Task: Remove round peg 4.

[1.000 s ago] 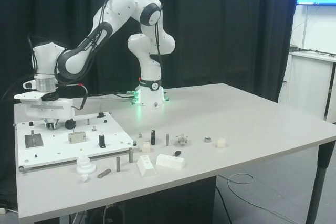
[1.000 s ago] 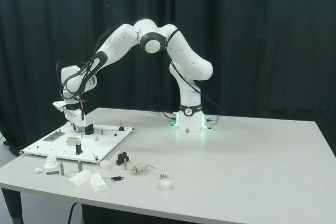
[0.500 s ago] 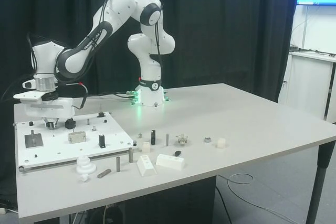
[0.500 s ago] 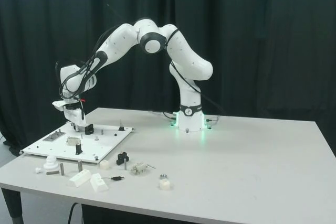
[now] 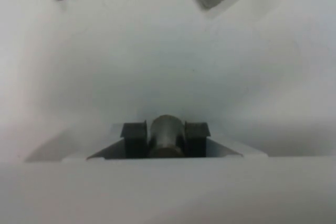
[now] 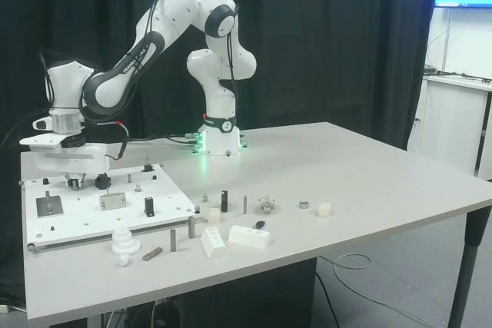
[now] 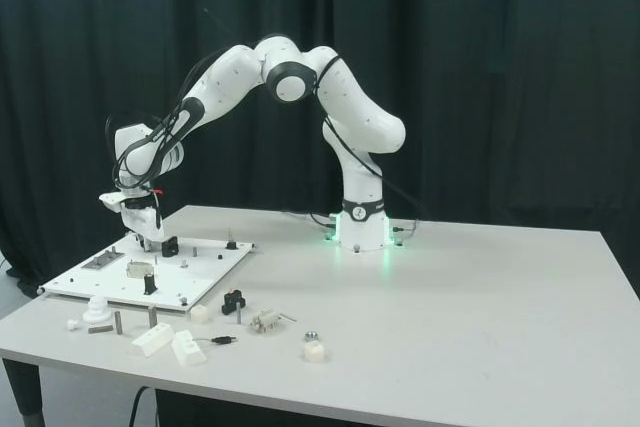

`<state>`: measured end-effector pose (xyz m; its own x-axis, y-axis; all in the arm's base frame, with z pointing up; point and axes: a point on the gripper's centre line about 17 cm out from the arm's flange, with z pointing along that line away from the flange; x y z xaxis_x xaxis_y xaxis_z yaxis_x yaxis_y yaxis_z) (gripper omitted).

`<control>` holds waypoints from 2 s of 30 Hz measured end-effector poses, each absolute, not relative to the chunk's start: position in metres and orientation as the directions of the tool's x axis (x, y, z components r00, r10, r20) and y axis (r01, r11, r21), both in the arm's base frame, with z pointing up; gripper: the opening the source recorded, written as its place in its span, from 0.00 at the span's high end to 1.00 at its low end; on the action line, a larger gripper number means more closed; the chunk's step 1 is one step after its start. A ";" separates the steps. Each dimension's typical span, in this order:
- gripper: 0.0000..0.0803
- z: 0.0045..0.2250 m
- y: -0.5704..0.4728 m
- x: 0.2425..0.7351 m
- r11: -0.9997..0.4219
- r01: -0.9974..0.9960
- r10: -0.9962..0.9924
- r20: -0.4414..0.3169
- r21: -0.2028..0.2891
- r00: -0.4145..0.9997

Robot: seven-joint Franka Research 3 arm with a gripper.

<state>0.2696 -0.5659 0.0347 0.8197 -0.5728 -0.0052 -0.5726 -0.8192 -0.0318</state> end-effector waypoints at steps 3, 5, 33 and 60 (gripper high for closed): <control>0.81 0.035 -0.566 0.270 -0.823 -0.568 -0.568 -0.005 -0.032 0.823; 0.81 0.035 -0.566 0.270 -0.826 -0.563 -0.563 -0.005 -0.032 0.826; 0.81 0.035 -0.566 0.269 -0.870 -0.492 -0.492 -0.016 -0.024 0.870; 0.81 0.041 -0.566 0.268 -0.906 -0.423 -0.422 -0.025 -0.017 0.906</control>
<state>0.2677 -0.5657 0.0413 0.9062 -0.4222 -0.0254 -0.4226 -0.9061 -0.0172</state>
